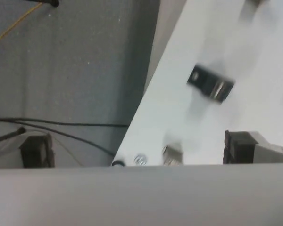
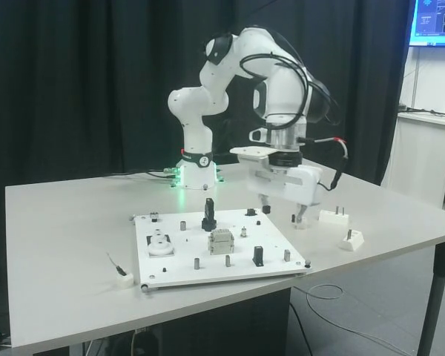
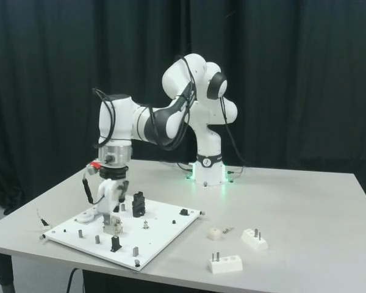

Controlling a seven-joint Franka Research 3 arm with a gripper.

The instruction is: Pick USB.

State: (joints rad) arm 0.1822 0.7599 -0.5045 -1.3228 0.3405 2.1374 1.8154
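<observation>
Where the wrist view blurs, USB (image 1: 210,83) apparently black, on white board (image 1: 179,108)

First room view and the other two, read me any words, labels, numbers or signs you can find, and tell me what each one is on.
No text can be read in any view.
Screen at the upper corner of the first room view: shows lines of writing, too small to read.
Robot arm: no readable brand or label.
White board and its parts: no markings that can be made out.
Wrist view: no text visible.
</observation>
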